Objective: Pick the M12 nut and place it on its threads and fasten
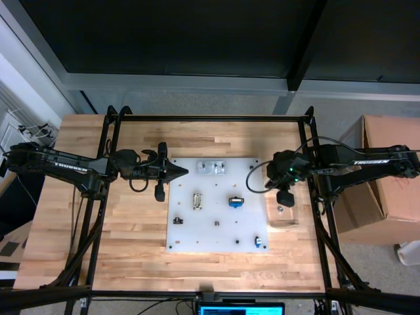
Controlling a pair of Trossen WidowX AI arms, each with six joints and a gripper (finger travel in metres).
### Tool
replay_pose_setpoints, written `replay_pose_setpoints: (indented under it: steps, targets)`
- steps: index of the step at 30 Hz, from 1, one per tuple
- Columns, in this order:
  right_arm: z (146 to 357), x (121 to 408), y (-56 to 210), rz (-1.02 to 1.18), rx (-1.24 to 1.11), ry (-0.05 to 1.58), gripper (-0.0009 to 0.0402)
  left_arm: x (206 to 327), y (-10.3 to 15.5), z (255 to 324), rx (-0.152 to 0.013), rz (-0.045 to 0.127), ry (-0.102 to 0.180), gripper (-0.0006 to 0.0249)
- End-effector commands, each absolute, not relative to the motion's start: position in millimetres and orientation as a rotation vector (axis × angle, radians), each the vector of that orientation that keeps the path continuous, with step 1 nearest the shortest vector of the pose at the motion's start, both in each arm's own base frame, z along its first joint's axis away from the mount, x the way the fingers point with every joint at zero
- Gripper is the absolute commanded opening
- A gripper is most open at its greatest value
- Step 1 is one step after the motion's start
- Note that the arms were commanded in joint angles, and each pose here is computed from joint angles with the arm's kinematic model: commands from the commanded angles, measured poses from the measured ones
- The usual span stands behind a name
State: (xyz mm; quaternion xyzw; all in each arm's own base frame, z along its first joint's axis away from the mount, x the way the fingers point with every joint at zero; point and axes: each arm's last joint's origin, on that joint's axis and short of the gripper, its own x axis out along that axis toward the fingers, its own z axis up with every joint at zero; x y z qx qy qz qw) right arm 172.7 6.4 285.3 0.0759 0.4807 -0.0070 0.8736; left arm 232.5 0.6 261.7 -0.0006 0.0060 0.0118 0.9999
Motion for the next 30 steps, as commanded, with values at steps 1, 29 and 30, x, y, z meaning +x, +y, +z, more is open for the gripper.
replay_pose_setpoints:
  steps: [1, 29, 30]
  targets:
    - [283.0, 164.8, 9.0, -0.055, 0.202, 1.111, 0.0000, 232.5, 0.6, 261.7, -0.001, 0.023, 0.012, 0.0000]
    - [246.7, 180.3, 37.9, -0.572, 0.654, 1.480, 0.0123, 232.5, 0.6, 261.7, -0.001, 0.023, 0.012, 0.0000]
    - [243.6, 179.5, 39.1, -0.588, 0.668, 1.479, 0.0138, 232.5, 0.7, 261.7, -0.001, 0.024, 0.012, 0.0000]
